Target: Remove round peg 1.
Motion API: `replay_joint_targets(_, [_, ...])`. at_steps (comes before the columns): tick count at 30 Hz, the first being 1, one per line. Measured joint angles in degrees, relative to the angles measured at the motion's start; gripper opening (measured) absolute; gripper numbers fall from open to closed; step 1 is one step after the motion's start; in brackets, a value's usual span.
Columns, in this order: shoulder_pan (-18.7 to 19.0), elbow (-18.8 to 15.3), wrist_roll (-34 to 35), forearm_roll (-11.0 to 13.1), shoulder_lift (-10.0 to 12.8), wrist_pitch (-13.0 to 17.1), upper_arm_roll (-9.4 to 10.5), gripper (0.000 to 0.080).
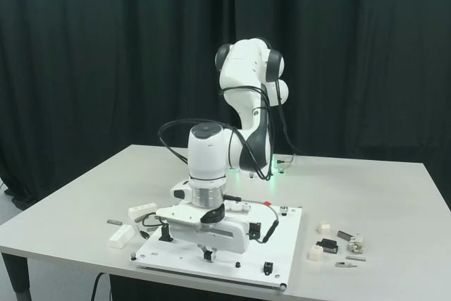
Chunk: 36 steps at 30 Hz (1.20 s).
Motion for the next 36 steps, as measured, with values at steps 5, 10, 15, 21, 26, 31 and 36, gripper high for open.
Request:
replay_joint_targets(5, [-0.1,0.9,-0.3,0.0,0.0,-1.5,0.0,0.0018])
replay_joint_targets(10, [-0.2,1.8,-0.4,0.0,0.0,-3.0,0.0,0.0018])
replay_joint_targets(15, [-0.3,2.4,-0.4,0.0,0.0,-3.8,0.0,0.0017])
replay_joint_targets(21, [-0.3,2.5,-0.4,0.1,0.0,-4.1,0.0,0.0017])
replay_joint_targets(26, [-0.4,3.0,-0.4,0.1,-0.2,-4.8,-0.03,0.0017])
replay_joint_targets(31, [-0.5,4.3,-0.4,0.1,-0.5,-7.5,-0.17,0.0017])
replay_joint_targets(36, [-0.6,6.0,-0.4,0.1,-1.0,-10.5,-0.26,0.0016])
